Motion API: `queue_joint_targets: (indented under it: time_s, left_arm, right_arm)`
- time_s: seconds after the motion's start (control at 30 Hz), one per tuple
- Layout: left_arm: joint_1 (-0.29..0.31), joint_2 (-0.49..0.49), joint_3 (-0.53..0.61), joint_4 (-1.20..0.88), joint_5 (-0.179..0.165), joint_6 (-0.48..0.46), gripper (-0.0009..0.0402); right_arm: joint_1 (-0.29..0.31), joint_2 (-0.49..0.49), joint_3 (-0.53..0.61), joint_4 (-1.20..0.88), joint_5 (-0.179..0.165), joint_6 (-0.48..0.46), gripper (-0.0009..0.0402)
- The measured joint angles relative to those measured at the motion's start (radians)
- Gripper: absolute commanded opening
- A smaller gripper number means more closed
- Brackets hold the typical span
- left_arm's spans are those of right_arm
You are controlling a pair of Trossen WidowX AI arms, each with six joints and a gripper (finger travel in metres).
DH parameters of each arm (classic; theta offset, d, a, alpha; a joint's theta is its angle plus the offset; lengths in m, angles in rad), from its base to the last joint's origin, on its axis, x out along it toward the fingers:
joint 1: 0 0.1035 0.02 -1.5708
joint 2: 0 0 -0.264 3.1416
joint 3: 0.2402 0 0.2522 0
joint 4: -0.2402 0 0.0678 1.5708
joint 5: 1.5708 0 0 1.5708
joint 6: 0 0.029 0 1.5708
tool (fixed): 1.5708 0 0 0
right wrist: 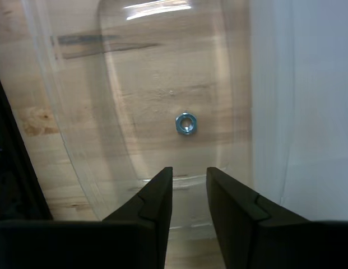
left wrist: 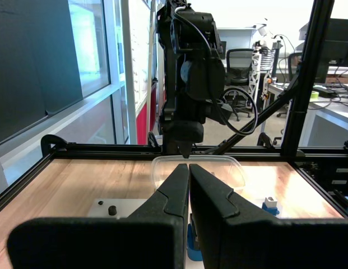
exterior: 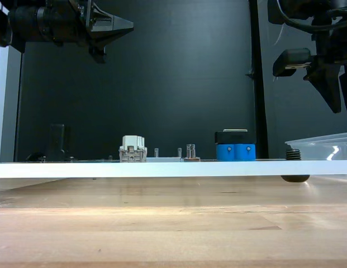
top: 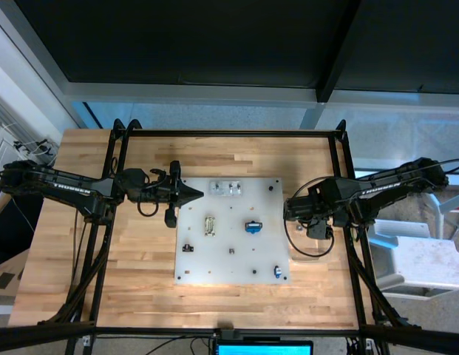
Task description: Pick the M12 fastener and fasten on the M12 threads
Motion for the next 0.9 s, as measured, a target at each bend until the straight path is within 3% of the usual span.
queue_joint_targets:
  time_s: [0.53, 0.9]
  left_arm:
    - [0.0, 0.0, 0.0, 0.0, 0.0, 0.0, 0.0]
    - [0.0, 0.0, 0.0, 0.0, 0.0, 0.0, 0.0]
  right_arm:
    - [0.01, 0.025, -0.1, 0.132, -0.002, -0.007, 0.0179]
    - [0.001, 0.065, -0.185, 0.262, -0.011, -0.027, 0.0184]
